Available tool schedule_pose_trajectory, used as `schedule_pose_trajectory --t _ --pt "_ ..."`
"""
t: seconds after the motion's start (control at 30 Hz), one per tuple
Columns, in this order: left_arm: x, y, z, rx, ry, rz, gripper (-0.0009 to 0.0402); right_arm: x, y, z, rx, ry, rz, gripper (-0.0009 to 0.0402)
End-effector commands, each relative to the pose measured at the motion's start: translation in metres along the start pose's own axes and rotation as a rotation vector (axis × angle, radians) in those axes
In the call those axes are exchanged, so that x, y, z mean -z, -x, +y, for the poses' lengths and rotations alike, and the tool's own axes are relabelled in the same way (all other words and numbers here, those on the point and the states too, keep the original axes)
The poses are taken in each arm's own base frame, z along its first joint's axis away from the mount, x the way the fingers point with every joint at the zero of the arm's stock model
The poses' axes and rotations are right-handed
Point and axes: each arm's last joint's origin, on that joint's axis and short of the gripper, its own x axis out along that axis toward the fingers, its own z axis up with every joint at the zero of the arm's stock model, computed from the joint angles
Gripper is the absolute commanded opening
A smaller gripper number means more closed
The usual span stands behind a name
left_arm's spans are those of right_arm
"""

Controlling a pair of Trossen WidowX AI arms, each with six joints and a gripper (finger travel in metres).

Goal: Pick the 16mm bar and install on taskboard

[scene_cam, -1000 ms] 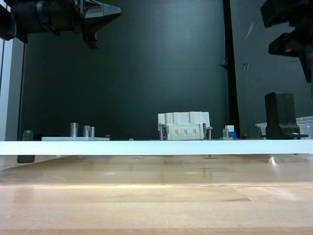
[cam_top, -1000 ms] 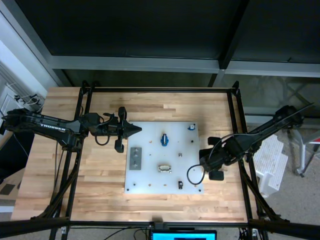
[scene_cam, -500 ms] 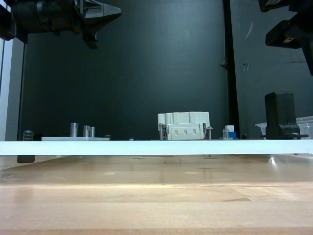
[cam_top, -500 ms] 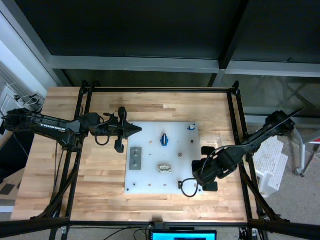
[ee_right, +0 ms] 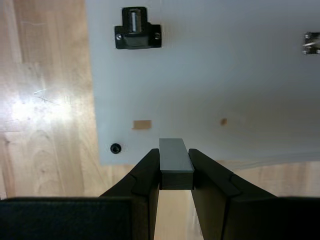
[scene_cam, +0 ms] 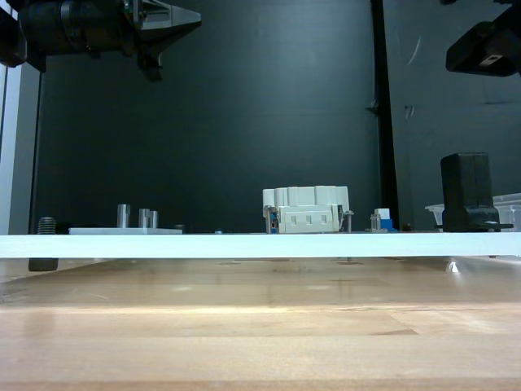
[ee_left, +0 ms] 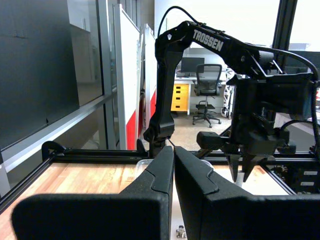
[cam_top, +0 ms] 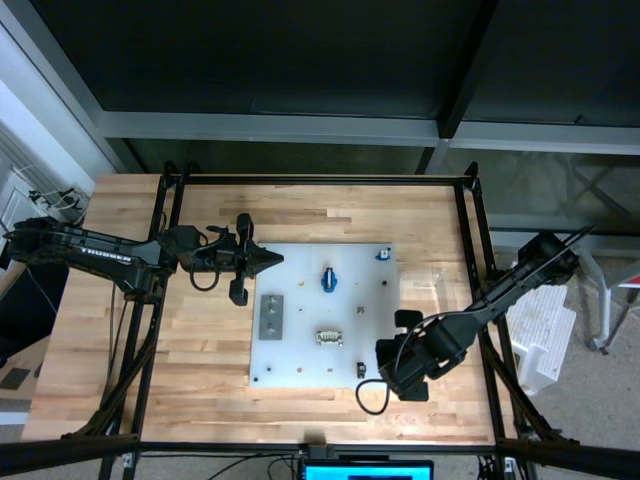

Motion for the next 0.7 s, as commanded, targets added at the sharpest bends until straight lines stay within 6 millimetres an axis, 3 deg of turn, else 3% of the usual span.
schedule_pose_trajectory --t 0.03,0.37,0.7 --pt "0.0 0.0 0.0 0.0 0.0 0.0 0.0 -0.001 -0.003 0.006 0.0 0.011 0.001 0.0012" --pt "0.0 0.0 0.0 0.0 0.0 0.0 0.0 -0.001 -0.017 0.021 -0.009 0.031 -0.003 0.0012" --pt "0.0 0.0 0.0 0.0 0.0 0.0 0.0 0.001 -0.026 0.022 -0.003 0.036 0.003 0.0012"
